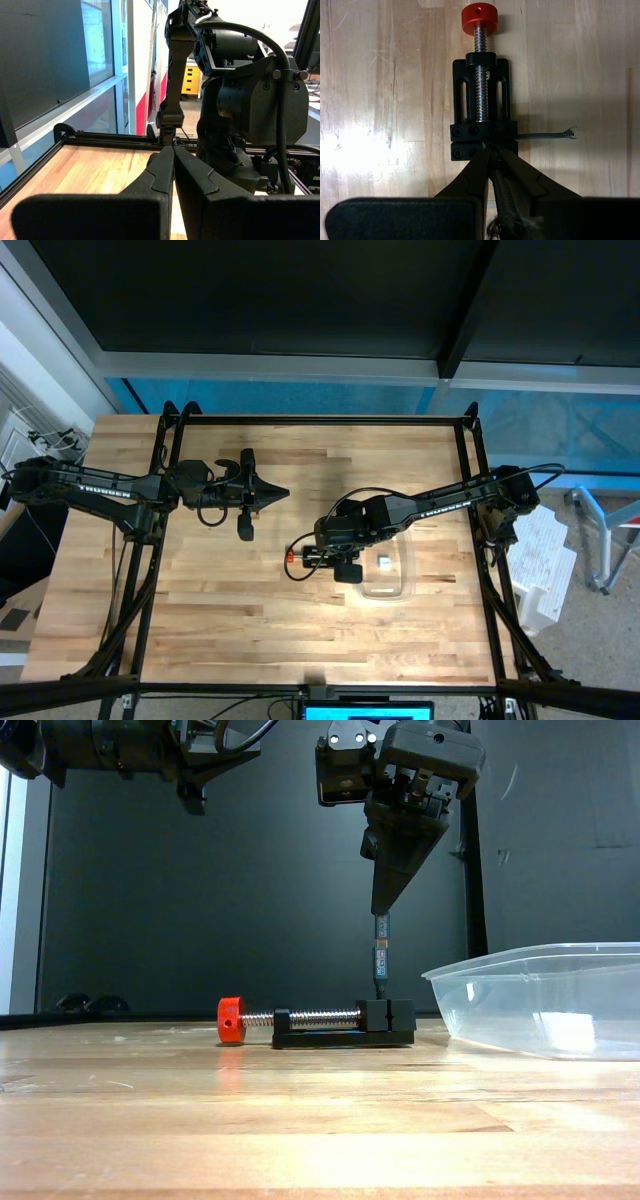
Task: Pick the usb-c connector and install on the hub
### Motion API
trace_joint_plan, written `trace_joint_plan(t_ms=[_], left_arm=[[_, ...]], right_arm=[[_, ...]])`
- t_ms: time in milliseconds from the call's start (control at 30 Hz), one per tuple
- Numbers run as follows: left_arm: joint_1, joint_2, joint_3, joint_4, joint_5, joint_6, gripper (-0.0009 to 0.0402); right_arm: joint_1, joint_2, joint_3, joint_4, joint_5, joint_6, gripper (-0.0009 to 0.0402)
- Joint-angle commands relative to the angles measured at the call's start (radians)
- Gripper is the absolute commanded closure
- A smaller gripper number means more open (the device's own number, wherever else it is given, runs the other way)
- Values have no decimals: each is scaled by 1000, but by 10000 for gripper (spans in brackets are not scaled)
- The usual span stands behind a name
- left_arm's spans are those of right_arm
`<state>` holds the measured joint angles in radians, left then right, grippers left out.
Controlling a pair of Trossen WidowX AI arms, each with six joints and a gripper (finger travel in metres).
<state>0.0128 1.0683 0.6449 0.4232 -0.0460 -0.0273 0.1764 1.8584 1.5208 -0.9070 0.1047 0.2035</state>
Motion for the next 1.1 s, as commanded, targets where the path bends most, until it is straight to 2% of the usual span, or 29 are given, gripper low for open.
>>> trace_joint_plan(t_ms=[33, 400, 1100], left_arm=[[0, 0, 0, 0, 0, 0, 393], [0, 0, 0, 0, 0, 0, 393], [0, 0, 0, 0, 0, 0, 393]], right_arm=[[0, 1, 0, 0, 0, 0, 393], [0, 0, 9, -8, 0, -5, 393], [-8, -5, 154, -142, 8, -57, 393]])
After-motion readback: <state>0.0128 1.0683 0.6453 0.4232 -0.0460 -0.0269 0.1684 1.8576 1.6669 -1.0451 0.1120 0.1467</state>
